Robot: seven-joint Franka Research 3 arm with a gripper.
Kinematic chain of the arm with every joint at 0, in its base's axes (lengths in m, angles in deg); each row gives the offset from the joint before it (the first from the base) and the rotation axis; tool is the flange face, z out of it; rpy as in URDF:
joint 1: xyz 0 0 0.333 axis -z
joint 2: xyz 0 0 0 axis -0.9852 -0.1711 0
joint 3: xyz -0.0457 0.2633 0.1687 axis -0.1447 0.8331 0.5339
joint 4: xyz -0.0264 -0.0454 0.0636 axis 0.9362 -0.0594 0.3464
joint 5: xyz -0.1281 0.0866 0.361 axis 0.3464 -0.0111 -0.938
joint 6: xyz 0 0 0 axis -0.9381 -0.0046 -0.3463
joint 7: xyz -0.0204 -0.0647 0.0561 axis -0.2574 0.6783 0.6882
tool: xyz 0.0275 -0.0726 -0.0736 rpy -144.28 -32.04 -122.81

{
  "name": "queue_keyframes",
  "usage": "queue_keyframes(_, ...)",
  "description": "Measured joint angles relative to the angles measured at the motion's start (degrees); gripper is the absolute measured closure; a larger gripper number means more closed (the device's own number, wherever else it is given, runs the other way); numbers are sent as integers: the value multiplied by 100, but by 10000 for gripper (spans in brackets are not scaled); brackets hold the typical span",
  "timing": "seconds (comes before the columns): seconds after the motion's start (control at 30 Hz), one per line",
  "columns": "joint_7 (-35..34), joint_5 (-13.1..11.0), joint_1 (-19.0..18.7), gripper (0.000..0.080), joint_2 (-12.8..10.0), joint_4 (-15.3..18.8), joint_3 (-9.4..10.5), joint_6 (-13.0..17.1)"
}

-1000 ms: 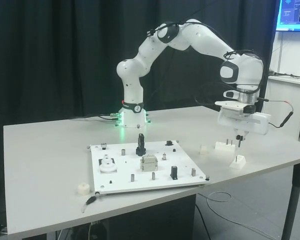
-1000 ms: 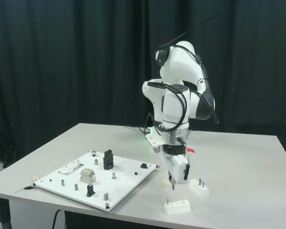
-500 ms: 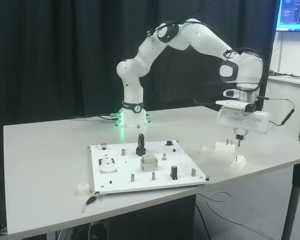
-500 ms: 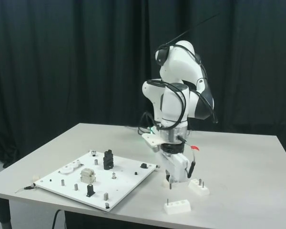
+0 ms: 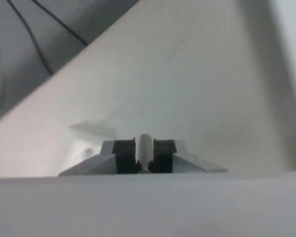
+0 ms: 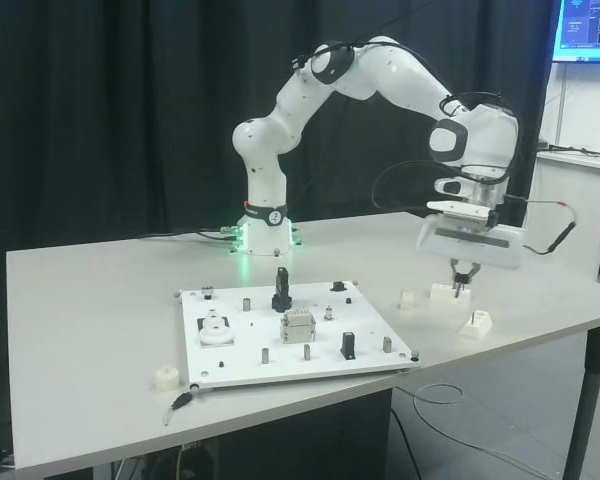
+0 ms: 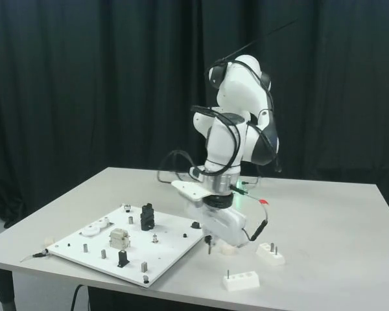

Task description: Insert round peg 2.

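Grips a grey peg point(image 5: 144, 150) in the end effector point(image 7: 208, 245) above the counter point(image 7: 324, 214); white board point(image 6: 290, 340) parts too small; no legible writing.

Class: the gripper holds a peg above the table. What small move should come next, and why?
Probably carry on sideways toward the white board. The gripper grips the round peg, which hangs by the board's near edge in the second room view, clear of the table.

White Franka arm point(image 6: 380, 70) of rounded segments with black joint bands, black cables looped along its wrist, green light glowing at its base point(image 6: 264, 238), black-padded fingers point(image 5: 123, 155) seen beneath a grey wrist housing
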Motion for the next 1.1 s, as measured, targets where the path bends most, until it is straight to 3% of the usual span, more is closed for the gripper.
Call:
queue_keyframes(0.23,1090,299,176,732,140,335,27,63)
queue_keyframes(0.5,2034,517,514,732,510,1005,250,563)
queue_keyframes(0.7,2690,589,855,732,910,1727,508,1254)
queue_keyframes(0.87,3119,588,1126,732,1216,2361,675,2025)
queue_keyframes(1.1,3447,578,1440,732,1454,3003,832,3037)
